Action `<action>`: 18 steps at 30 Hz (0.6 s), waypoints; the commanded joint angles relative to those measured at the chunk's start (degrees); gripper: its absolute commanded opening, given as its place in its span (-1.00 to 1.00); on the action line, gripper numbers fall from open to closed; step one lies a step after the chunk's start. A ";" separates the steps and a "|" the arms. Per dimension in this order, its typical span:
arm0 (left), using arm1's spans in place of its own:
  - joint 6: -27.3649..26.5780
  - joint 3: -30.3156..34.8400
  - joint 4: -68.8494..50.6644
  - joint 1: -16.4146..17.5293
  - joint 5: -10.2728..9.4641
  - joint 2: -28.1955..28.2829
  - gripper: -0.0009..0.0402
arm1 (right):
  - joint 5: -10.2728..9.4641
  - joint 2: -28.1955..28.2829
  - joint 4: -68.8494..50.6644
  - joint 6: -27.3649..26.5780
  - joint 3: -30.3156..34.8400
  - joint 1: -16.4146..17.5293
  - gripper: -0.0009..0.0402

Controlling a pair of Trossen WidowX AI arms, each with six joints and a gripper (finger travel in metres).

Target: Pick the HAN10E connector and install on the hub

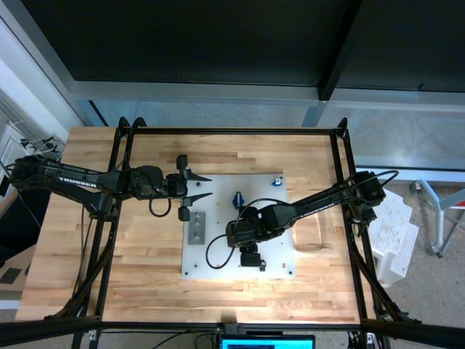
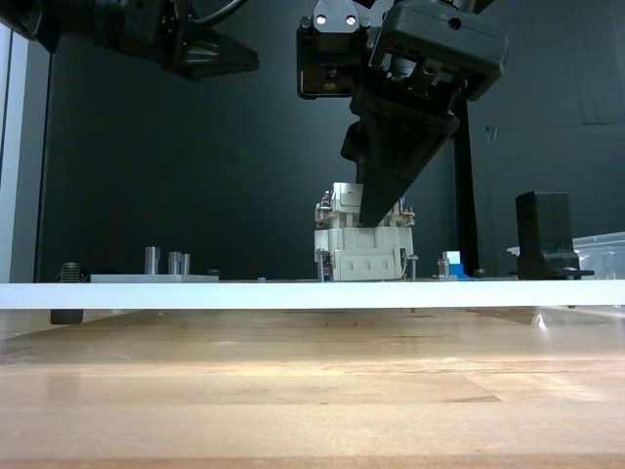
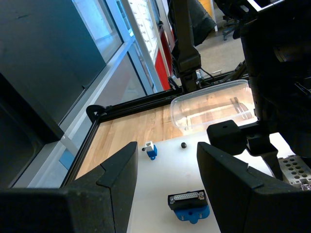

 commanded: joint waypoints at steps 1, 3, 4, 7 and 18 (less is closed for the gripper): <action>0.00 0.02 0.00 0.00 0.02 0.02 -0.15 | 0.15 0.17 -0.52 0.17 -0.17 -0.02 -0.61; 0.00 0.02 0.00 0.00 0.02 0.02 -0.15 | 0.15 0.17 -0.52 0.20 -0.20 0.00 -0.61; 0.00 0.02 0.00 0.00 0.02 0.02 -0.15 | 0.15 0.17 -0.44 0.20 -0.33 0.00 -0.61; 0.00 0.02 0.02 0.00 0.02 0.02 -0.15 | 0.15 0.17 0.35 0.35 -1.07 0.00 -0.61; 0.00 0.02 0.00 0.00 0.02 0.02 -0.15 | 1.01 0.17 0.87 1.01 -1.55 -0.02 -0.46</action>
